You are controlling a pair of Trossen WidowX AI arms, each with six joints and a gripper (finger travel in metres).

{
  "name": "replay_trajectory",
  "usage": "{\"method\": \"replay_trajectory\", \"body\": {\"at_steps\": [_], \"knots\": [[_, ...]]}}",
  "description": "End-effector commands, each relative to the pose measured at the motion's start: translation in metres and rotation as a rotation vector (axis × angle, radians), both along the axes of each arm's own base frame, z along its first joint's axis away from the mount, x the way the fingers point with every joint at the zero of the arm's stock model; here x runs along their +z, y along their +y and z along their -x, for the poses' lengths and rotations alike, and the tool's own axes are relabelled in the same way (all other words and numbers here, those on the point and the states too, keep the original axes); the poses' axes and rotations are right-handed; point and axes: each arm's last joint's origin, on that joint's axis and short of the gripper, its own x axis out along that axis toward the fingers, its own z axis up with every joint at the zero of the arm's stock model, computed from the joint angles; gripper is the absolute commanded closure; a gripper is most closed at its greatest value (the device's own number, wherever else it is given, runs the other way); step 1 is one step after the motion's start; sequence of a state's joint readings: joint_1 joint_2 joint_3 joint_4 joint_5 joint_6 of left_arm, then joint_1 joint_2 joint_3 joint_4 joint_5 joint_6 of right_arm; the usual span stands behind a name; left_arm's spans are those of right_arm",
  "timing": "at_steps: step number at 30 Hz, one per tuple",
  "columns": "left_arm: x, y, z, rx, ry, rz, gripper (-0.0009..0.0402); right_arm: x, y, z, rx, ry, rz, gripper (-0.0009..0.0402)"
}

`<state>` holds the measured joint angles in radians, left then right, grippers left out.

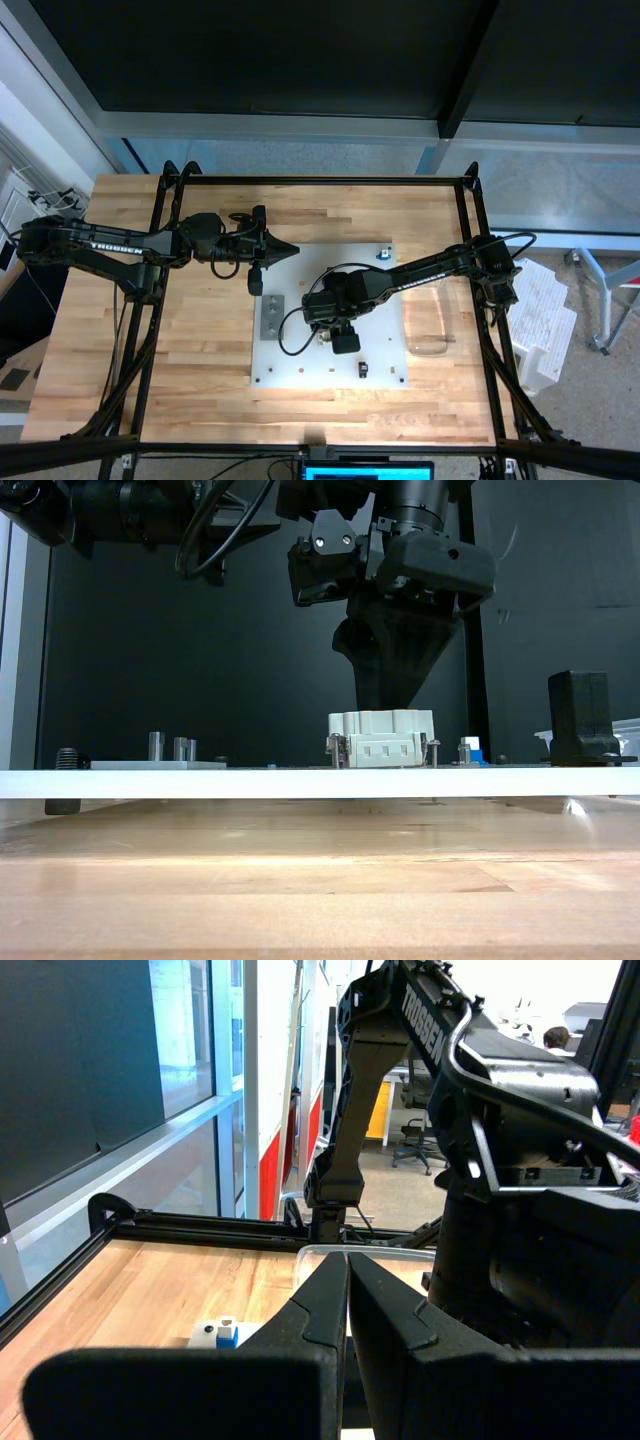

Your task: Pick the HAN10E connector and install on the hub

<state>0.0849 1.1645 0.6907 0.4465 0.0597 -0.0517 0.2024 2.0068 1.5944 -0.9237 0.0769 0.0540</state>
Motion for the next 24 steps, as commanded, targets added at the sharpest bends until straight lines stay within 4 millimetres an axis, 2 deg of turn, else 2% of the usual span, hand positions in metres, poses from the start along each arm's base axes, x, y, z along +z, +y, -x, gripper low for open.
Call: {"method": "replay_trajectory", "body": {"at_steps": [1, 12, 20, 24], "knots": [[0.0, 0.0, -0.0001, 0.0, 0.0, 0.0, 0.0393, -0.0027, 0.0001, 0.0001, 0.0, -0.005, -0.001, 0.0141], [0.0, 0.0, -0.0001, 0.0, 0.0, 0.0, 0.0393, -0.0036, -0.0001, -0.0029, 0.01, -0.032, -0.006, 0.0149], [0.0001, 0.0, -0.0001, 0.0, 0.0, 0.0, 0.0393, -0.012, -0.0007, -0.0061, 0.015, -0.014, -0.023, 0.0186], [0.0, 0.0, -0.0001, 0.0, 0.0, 0.0, 0.0393, -0.0113, -0.001, -0.0058, 0.013, -0.015, -0.016, 0.0221]]}}
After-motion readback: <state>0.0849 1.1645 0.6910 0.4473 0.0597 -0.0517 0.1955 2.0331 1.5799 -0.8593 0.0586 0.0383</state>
